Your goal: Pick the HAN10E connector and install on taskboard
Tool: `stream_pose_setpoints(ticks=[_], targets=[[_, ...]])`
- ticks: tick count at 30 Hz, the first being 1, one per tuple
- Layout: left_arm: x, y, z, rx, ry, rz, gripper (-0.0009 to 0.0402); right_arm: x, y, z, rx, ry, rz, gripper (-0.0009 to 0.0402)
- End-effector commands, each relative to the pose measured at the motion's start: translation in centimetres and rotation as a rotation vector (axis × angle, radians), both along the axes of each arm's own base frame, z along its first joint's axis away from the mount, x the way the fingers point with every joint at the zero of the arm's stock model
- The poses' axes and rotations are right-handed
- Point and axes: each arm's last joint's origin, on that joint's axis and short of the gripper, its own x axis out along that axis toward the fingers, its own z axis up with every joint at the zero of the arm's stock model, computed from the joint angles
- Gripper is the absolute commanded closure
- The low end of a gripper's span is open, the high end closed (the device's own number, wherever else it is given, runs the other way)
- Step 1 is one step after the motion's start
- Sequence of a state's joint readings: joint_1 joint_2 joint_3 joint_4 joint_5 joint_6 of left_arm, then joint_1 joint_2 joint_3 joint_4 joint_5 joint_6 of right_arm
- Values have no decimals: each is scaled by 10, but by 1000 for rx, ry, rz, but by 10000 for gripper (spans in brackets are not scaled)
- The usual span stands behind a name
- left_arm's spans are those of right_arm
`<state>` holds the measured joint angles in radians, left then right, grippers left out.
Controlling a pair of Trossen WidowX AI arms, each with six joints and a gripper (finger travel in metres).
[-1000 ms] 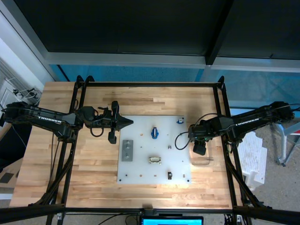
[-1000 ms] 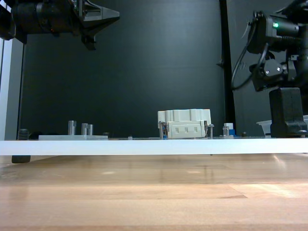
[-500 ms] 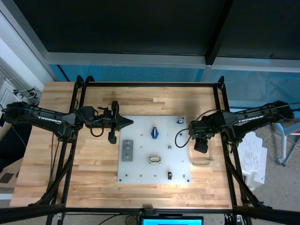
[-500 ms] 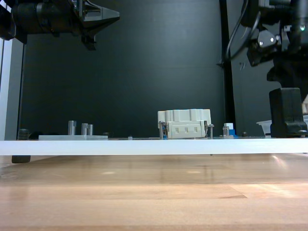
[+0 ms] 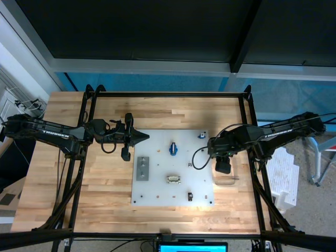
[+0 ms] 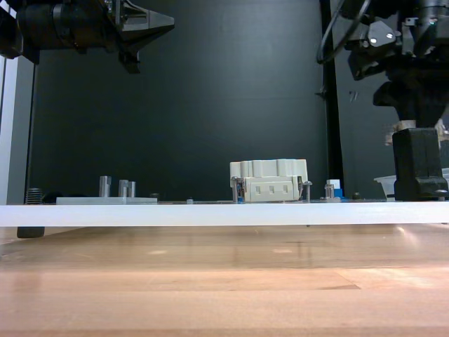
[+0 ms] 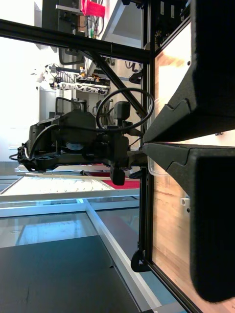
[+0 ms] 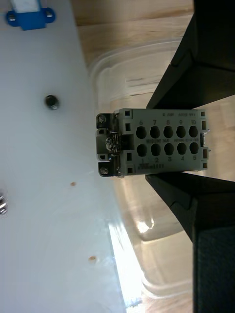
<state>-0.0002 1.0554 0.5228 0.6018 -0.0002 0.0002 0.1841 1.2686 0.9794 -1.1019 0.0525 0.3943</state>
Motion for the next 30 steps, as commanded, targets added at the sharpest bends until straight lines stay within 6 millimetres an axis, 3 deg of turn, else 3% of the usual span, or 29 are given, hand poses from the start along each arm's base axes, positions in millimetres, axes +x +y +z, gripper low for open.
stream_pose_setpoints(ticks=[1,30], targets=[[0,0,0,0,0,0,392,11,4,4,-2,3,22,389],[0,0,0,0,0,0,392,140,63,15,-12,6,136,389]])
